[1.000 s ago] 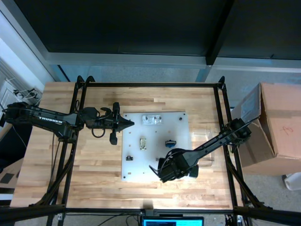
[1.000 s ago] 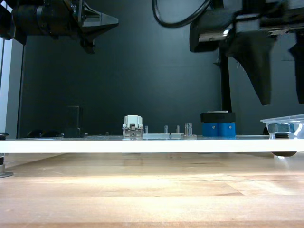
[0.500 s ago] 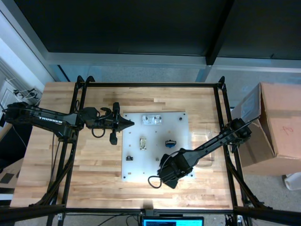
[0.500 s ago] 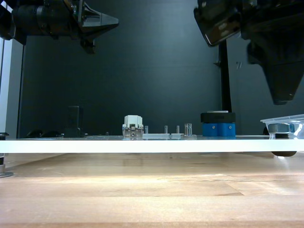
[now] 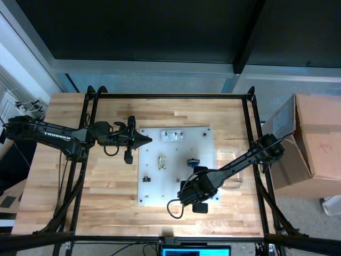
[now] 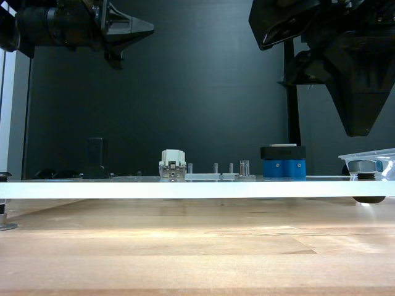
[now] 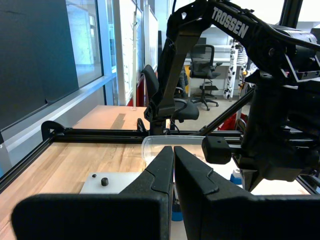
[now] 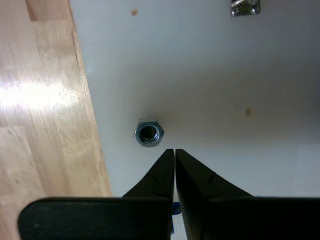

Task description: Pick the M12 nut and place it on its threads and fasten

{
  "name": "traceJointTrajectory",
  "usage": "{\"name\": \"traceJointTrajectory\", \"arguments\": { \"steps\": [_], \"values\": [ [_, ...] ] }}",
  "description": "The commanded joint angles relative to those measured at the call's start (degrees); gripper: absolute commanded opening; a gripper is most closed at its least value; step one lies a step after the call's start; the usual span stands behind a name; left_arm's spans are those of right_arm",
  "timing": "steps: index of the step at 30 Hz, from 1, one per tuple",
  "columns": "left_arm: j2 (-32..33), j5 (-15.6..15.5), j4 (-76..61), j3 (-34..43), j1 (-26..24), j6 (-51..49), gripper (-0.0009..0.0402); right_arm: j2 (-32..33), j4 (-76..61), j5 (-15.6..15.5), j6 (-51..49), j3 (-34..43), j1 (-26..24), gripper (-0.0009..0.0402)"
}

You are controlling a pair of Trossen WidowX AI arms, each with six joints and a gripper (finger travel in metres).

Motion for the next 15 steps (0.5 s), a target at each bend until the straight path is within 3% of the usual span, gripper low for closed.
{"name": "traceJointTrajectory", "arguments": {
  "steps": [1,8,15],
  "values": [
    [0.00,0.02,0.02,0.00,0.00,0.00,0.0000,-0.39,1.60,-0.02,-2.82,-2.01,-0.24,0.0006],
    [0.00,0.02,0.02,0.00,0.00,0.00,0.0000,-1.97,7.45,-0.55,-4.46,-7.54,-0.35,-0.0001],
    [0.00,0.02,0.02,0.00,0.00,0.00,0.0000,-1.97,8.22,-0.61,-5.49,-8.07,-0.31,0.0000]
  ]
}}
